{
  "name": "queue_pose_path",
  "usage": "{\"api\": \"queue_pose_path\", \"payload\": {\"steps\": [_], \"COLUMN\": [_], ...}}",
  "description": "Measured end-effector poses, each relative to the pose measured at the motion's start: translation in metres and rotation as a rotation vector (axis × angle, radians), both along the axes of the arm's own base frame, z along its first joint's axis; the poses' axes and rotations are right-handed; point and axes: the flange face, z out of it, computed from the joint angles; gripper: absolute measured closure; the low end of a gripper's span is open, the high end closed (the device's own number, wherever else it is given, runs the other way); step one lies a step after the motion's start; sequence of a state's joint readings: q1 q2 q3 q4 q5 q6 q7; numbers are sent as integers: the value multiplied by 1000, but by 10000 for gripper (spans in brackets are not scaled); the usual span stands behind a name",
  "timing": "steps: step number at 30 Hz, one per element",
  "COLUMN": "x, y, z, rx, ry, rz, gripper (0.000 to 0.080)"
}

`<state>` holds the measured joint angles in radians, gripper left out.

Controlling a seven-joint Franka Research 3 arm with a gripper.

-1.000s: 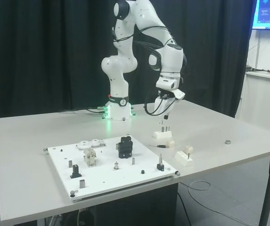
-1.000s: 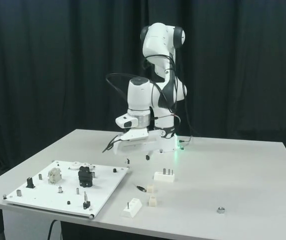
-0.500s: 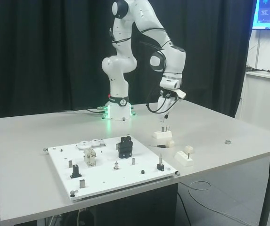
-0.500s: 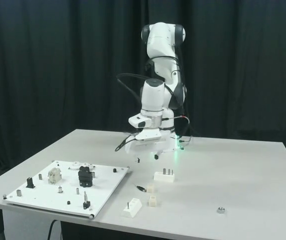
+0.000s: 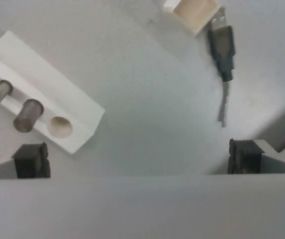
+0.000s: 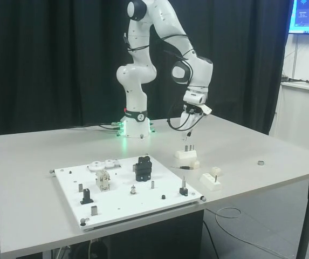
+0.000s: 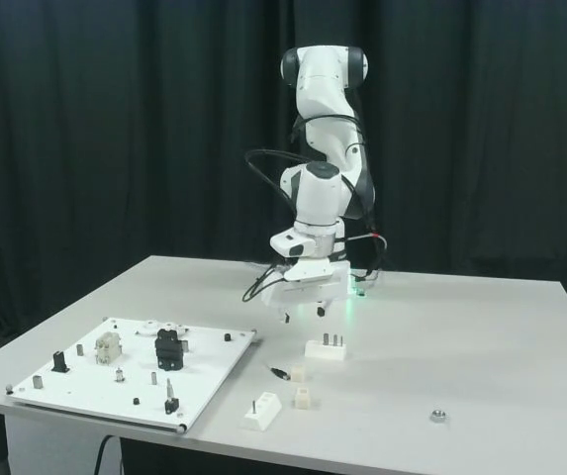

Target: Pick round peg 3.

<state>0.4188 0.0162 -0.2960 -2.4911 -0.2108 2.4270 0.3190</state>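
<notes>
A white peg holder (image 5: 43, 92) lies on the grey table; two grey round pegs (image 5: 27, 115) stand in it beside one empty hole (image 5: 60, 127). The room views show the holder (image 6: 186, 157) (image 7: 326, 349) with the pegs (image 7: 334, 338) upright. My gripper (image 5: 137, 158) hangs open above the table, a little off to one side of the holder, with nothing between its black fingertips (image 5: 31, 160). From the room cameras, the gripper (image 6: 189, 124) (image 7: 303, 311) sits well above the pegs.
A black plug with a cable (image 5: 222, 45) lies next to a small white block (image 5: 192, 12). A white board (image 6: 143, 202) (image 7: 214, 371) with several mounted parts sits at the table's front. Another white block with a pin (image 6: 211, 181) and a small nut (image 6: 261, 162) lie nearby.
The arm has swung sideways, carrying the gripper toward the peg holder, and the wrist has turned. The holder and pegs have not moved.
</notes>
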Motion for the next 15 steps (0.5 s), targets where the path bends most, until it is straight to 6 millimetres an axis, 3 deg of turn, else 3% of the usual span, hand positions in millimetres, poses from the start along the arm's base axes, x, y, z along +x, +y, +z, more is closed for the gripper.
{"api": "queue_pose_path", "payload": {"steps": [15], "x": [-16], "y": [13], "z": [-21], "rx": [-23], "ry": [64], "rz": [-25], "gripper": [3]}}
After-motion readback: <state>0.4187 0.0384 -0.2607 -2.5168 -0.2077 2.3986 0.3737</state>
